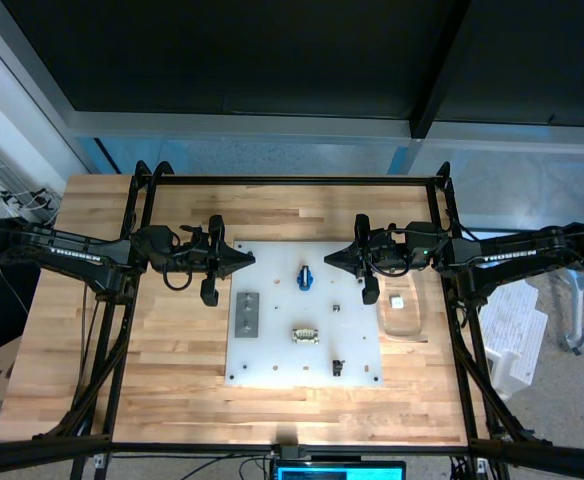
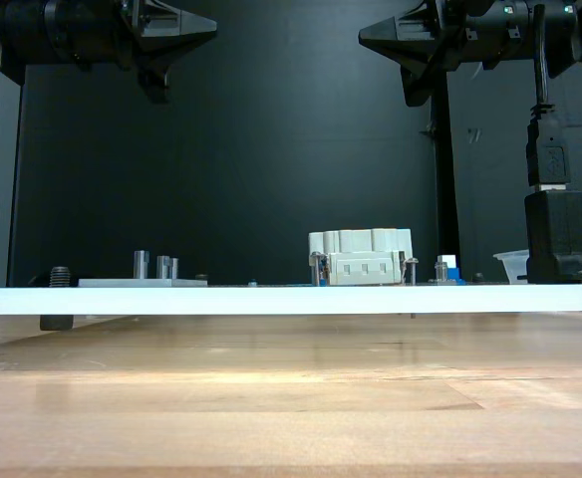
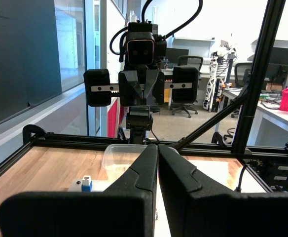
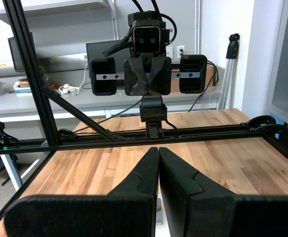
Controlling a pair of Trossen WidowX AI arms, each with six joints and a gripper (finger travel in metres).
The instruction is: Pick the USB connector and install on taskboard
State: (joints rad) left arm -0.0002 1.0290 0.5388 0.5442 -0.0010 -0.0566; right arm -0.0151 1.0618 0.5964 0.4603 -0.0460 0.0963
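Note:
The taskboard (image 1: 272,370) is a white square plate in the middle of the table, carrying a blue knob (image 1: 305,277), a grey block (image 1: 246,313), a silver connector (image 1: 305,336) and a small black socket (image 1: 338,367). A tiny dark piece (image 1: 337,306) on the plate's right half looks like the USB connector. My left gripper (image 1: 249,259) hangs shut and empty high over the plate's far left corner. My right gripper (image 1: 329,259) is also shut and empty, high over the far edge, just behind the blue knob. The two tips face each other.
A clear tray (image 1: 412,325) holding a small white square piece (image 1: 397,300) lies right of the plate, under the right arm. In the low view a black USB cable and plug (image 2: 555,229) stands at the right. A black metal frame (image 1: 292,181) rings the table.

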